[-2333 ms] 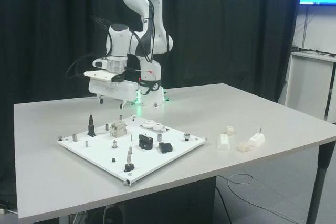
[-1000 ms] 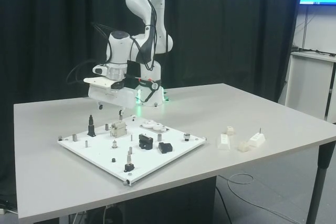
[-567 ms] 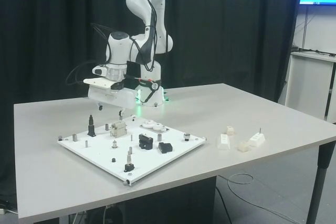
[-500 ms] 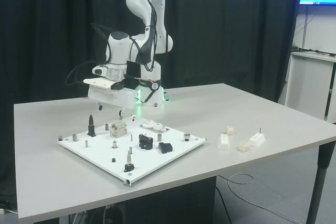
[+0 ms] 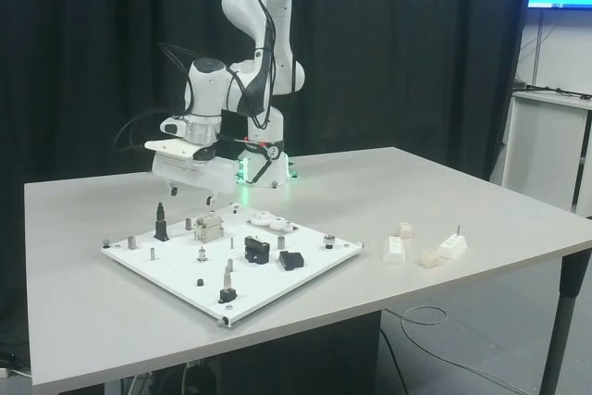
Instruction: Insert round peg 3.
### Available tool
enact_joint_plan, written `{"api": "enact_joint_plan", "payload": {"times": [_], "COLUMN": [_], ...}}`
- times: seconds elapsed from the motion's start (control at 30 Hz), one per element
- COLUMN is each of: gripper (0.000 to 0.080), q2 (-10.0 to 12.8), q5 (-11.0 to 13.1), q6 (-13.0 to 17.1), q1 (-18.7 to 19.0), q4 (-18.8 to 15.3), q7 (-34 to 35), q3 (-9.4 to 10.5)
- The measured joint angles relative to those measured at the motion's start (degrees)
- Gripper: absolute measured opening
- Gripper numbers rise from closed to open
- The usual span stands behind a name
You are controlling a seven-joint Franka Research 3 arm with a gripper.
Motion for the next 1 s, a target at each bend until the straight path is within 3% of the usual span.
{"api": "enact_joint_plan", "payload": {"times": [0.57,1.0], "gripper": [0.0800,0.0800], "q2": [1.15,-0.84], "q5": [0.44,0.35], "q6": [1.71,1.62], "q1": [-0.05,0.83], "q4": [0.83,2.16], "q7": [0.01,-0.74], "q3": [0.02,0.16]}}
